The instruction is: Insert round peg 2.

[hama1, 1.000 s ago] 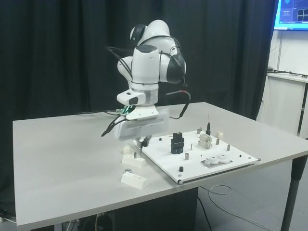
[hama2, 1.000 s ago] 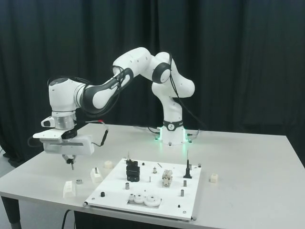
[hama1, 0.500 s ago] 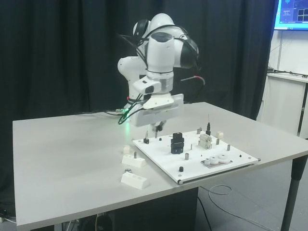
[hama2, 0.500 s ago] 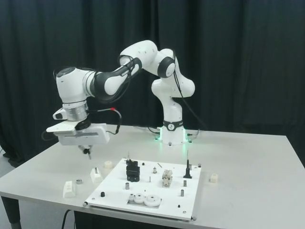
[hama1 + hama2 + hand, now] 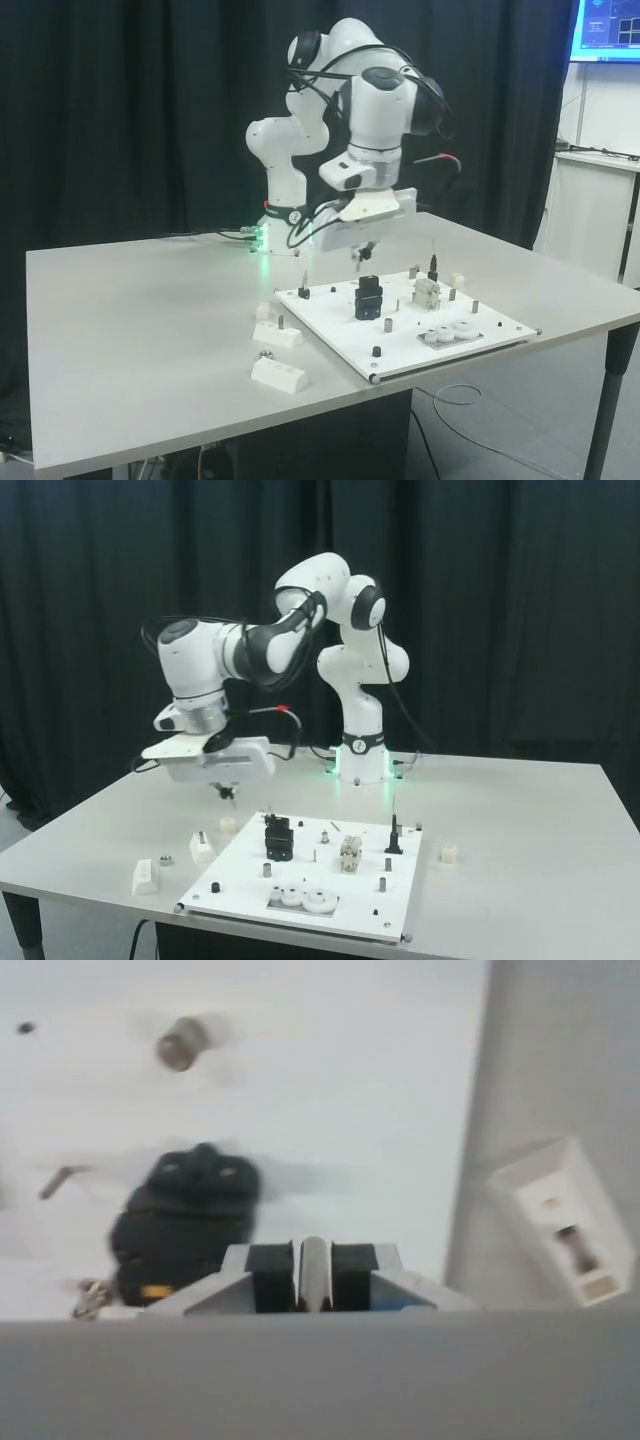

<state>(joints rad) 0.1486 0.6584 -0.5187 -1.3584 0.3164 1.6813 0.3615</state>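
Above the white board's (image 5: 395,905) near-left corner, the gripper (image 5: 313,1272) is hanging with its jaws pinching the round peg (image 5: 313,1268) upright, its long axis pointing down toward the board below.

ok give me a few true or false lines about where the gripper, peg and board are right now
1. The gripper hangs in the air above the white board. True.
2. The gripper's fingers are shut on a grey round peg. True.
3. The peg is already seated in a hole of the board. False: it is held clear above the board, not yet inserted.
4. The black block lies on the bare table. False: it stands on the white board.
5. Three white gears sit near the board's front edge in the second room view. True.
6. A green light glows at the arm's base. True.
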